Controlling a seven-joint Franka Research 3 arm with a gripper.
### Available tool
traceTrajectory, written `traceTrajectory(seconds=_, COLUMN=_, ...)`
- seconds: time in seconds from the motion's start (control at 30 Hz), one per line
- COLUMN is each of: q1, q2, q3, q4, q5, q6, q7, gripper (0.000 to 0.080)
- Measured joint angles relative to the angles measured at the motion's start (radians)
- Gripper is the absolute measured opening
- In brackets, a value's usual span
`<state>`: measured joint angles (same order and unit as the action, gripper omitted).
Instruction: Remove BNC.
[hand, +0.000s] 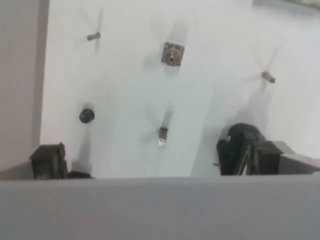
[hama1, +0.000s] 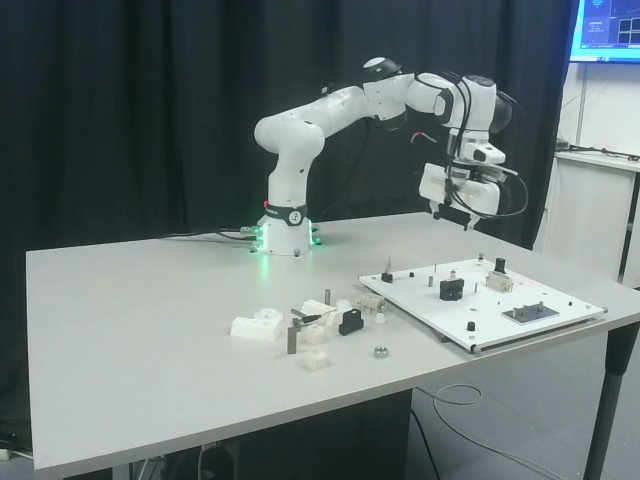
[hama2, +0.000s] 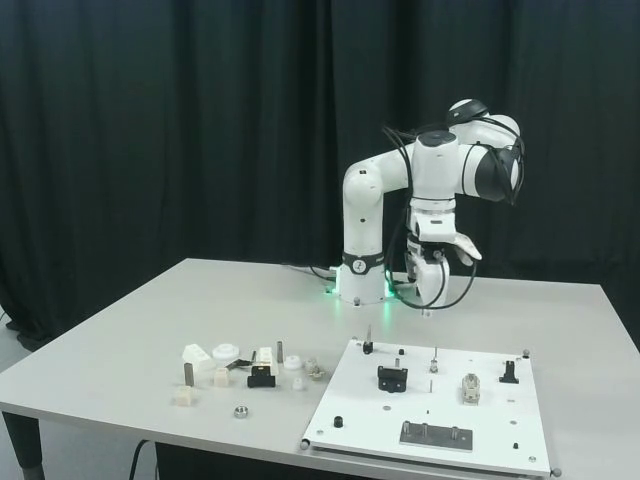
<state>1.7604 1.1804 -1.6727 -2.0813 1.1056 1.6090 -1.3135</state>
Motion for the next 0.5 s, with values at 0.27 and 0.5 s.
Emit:
traceTrajectory(seconds=0.27, q1=-0.002, q2=0.0, q3=0.0, q4=-0.003, q5=0.013, q6=0.003, q7=0.254, gripper=0.08)
traceTrajectory(seconds=0.5, q1=-0.003, q2=0.0, q3=0.0, q4=-0.008, q5=0.027, q6=0.007, q7=0.545, gripper=0.08)
